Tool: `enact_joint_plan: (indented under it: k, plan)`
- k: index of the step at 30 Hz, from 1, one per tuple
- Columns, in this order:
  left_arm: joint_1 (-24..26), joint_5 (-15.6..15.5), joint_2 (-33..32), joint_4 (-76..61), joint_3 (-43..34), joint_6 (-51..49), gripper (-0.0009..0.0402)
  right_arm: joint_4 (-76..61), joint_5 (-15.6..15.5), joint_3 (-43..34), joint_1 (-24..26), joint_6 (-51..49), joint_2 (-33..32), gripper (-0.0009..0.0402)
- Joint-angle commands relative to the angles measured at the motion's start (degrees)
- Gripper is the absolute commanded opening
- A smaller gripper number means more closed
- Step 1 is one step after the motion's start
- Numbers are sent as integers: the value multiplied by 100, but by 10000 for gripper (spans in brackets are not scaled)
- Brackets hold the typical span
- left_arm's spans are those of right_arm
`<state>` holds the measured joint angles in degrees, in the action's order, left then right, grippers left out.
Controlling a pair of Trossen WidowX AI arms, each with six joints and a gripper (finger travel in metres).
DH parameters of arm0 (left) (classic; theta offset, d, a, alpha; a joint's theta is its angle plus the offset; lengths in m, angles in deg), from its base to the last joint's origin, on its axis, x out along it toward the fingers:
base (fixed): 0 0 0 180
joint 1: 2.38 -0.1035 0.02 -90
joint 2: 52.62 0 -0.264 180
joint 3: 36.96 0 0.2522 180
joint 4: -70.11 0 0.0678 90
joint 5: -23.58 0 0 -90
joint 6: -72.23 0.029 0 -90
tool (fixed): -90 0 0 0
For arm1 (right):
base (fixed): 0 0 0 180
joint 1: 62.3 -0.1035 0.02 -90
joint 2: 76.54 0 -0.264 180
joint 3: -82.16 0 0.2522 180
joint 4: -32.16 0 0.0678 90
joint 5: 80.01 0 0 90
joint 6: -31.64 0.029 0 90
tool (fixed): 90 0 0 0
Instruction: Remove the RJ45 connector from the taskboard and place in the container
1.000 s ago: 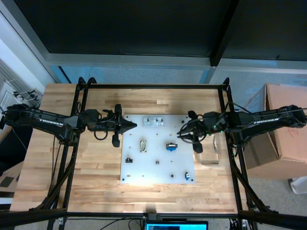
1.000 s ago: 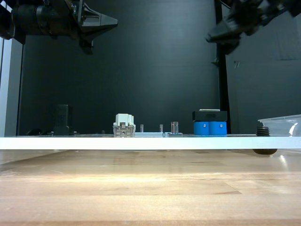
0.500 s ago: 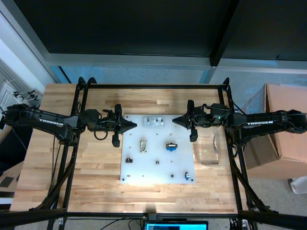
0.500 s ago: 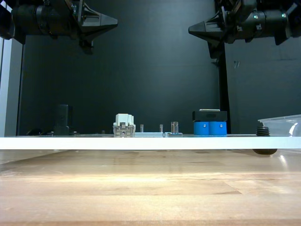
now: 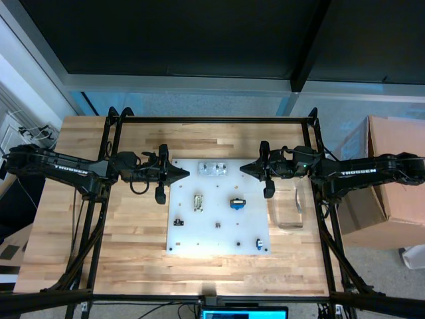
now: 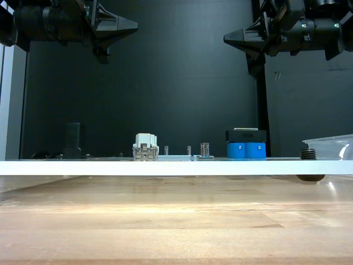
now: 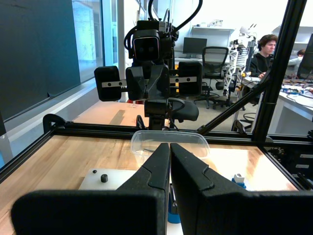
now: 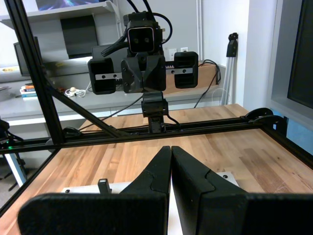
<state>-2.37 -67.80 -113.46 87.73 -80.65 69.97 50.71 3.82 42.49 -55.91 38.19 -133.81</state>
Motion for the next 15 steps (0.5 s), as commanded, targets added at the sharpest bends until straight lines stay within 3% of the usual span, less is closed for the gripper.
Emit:
enact_joint_plan:
  k: [1, 15]
  plan:
    - [-2, 2, -2, 2, -2, 2, 0, 55, 9, -4, 0, -2, -59, 0]
    - [-2, 2, -2, 2, -2, 2, 0, 232, 13, -76, -4, -2, -57, 0]
